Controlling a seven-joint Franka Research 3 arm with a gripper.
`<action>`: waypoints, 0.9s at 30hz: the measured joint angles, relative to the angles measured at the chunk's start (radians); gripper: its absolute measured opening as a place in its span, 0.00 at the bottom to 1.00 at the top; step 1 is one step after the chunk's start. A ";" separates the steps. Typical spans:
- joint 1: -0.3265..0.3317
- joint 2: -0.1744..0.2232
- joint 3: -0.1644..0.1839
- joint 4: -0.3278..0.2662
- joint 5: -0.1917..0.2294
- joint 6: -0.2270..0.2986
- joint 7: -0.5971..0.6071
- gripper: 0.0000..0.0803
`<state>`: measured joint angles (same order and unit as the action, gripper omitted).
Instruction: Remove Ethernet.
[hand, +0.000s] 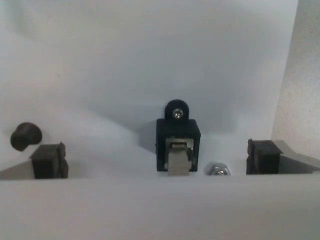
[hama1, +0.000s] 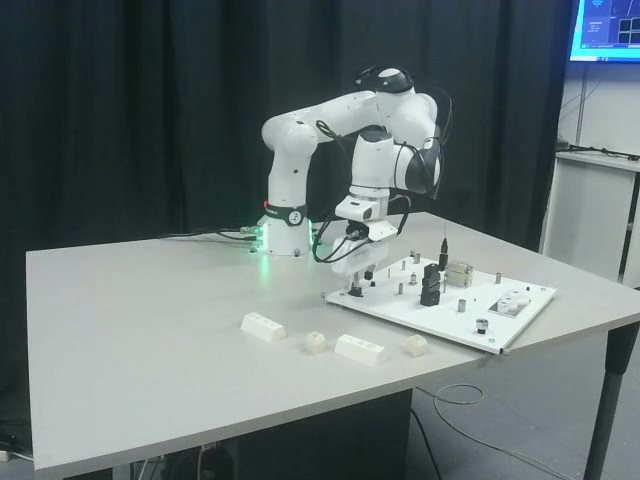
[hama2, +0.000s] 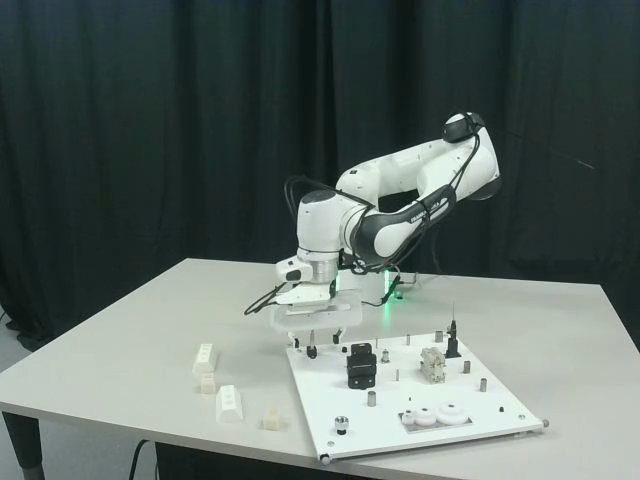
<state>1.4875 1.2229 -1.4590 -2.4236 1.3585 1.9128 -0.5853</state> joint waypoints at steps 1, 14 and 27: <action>0.000 0.000 0.000 0.000 0.000 0.000 0.000 1.00; -0.002 0.000 0.003 0.000 0.001 -0.010 0.000 0.86; -0.025 0.009 0.003 0.008 0.002 -0.001 0.000 0.39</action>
<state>1.4625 1.2315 -1.4562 -2.4155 1.3605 1.9117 -0.5853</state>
